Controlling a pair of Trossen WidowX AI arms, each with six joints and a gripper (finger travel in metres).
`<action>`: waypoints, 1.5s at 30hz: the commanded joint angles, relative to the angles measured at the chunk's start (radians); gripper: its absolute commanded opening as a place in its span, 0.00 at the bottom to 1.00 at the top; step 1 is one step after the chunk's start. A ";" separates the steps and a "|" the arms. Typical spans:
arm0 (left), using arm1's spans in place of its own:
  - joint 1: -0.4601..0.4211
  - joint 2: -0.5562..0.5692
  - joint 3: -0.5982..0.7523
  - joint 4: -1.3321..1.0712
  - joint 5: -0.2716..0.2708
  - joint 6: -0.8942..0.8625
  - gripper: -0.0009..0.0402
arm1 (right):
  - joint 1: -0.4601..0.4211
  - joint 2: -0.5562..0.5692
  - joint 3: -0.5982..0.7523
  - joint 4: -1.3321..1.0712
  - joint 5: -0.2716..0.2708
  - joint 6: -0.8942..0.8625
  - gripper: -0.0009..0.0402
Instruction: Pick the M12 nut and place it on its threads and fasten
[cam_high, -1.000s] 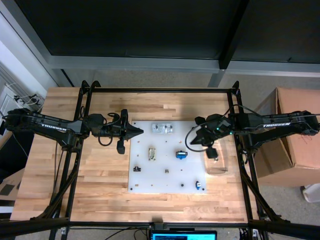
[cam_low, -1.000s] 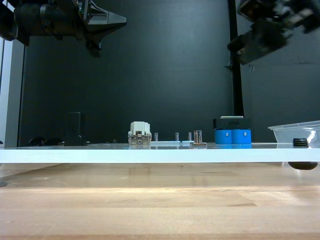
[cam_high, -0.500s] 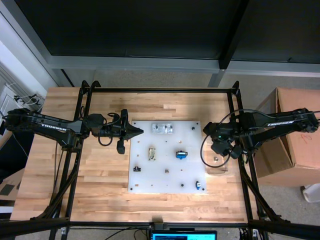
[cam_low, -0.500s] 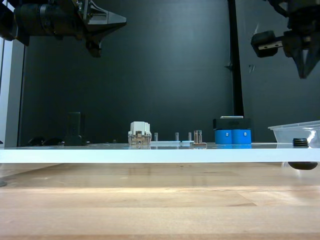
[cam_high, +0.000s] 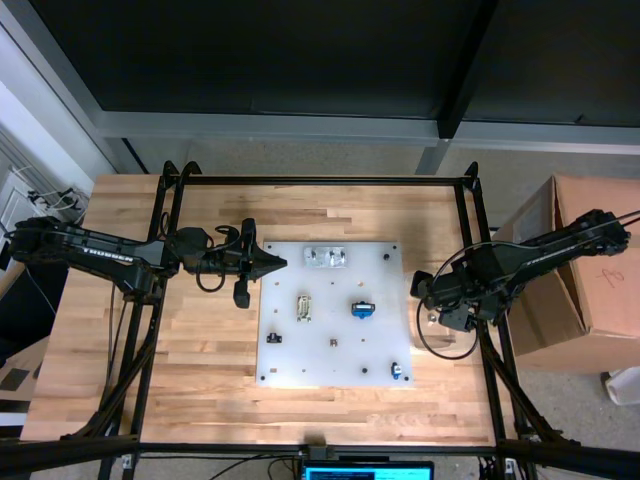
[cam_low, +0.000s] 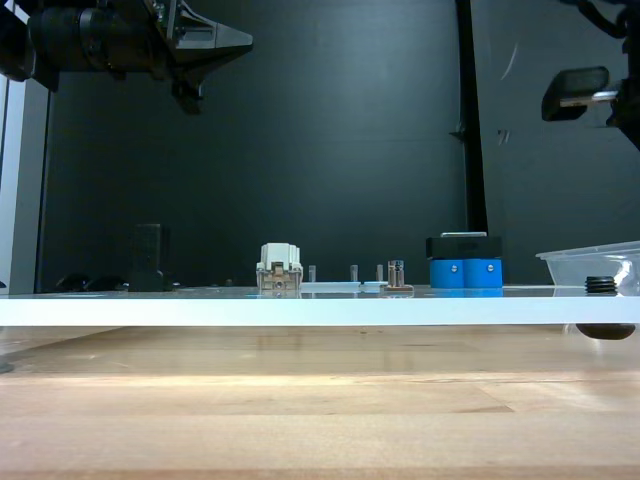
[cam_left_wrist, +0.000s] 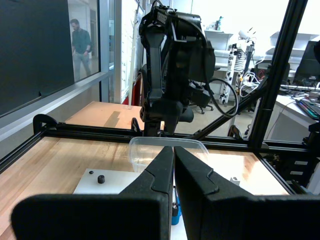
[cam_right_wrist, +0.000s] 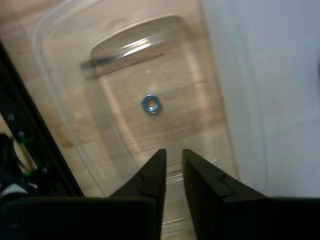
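Right gripper (cam_right_wrist: 173, 151), jaws apart, above nut (cam_right_wrist: 150, 104) in tray (cam_right_wrist: 120, 125); left gripper (cam_left_wrist: 174, 148), jaws together, over board (cam_high: 300, 365) edge.

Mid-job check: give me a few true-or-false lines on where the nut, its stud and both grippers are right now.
1. The small silver nut lies free in the clear plastic tray. True.
2. The short black ribbed stud carries the nut. False: its ribs are bare.
3. The right gripper grips the nut. False: it hangs open above the tray, apart from the nut.
4. The left gripper is shut, over the white board's far left corner. True.
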 joint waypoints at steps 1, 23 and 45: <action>0.000 0.000 0.000 0.000 0.000 0.000 0.02 | 0.009 0.012 -0.021 0.020 -0.001 -0.032 0.24; 0.000 0.000 0.000 0.000 0.000 0.000 0.02 | 0.021 0.062 -0.238 0.262 -0.014 -0.543 0.47; 0.000 0.000 0.000 0.000 0.000 0.000 0.02 | 0.020 0.108 -0.317 0.408 -0.047 -0.503 0.47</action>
